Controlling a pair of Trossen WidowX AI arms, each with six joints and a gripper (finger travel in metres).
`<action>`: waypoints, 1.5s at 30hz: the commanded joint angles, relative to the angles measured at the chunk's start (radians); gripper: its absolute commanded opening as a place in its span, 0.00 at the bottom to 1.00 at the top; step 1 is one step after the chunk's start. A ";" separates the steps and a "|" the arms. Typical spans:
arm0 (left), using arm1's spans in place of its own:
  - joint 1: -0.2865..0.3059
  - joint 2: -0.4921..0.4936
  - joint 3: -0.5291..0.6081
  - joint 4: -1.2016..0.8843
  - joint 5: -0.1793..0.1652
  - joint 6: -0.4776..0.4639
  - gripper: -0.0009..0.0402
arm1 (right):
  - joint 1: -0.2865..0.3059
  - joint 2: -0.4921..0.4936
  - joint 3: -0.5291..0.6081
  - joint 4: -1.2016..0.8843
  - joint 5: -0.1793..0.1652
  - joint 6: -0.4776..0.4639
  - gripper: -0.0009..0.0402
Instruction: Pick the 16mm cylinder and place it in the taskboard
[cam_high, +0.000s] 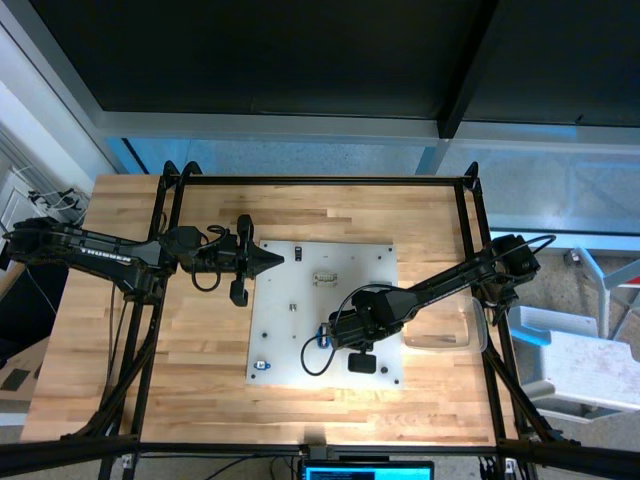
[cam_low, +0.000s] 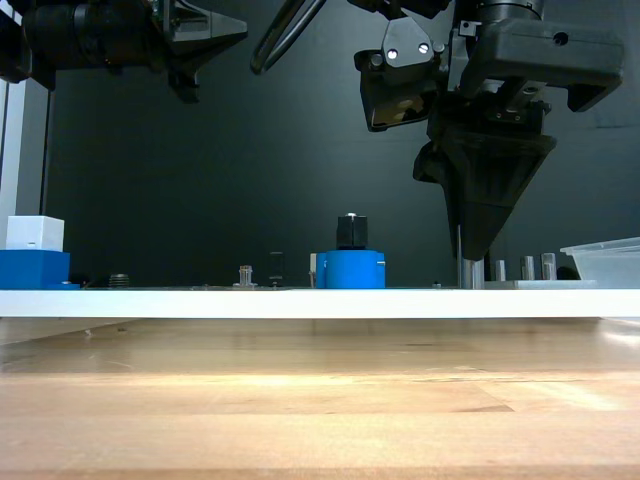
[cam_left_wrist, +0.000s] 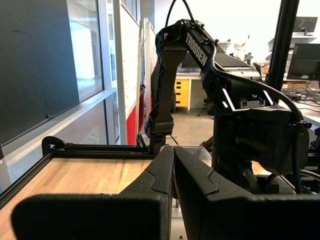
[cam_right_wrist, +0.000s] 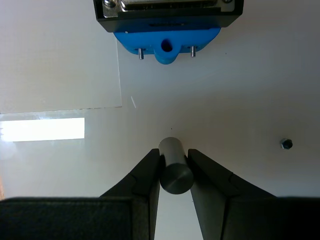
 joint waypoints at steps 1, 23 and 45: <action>0.000 0.000 0.000 0.000 0.000 0.000 0.02 | 0.000 0.000 0.000 0.004 0.001 -0.003 0.08; 0.000 0.000 0.000 0.000 0.000 0.000 0.02 | 0.001 0.000 0.000 0.005 0.001 -0.003 0.36; 0.000 0.000 0.000 0.000 0.000 0.000 0.02 | 0.000 -0.113 0.001 -0.099 0.002 -0.010 0.42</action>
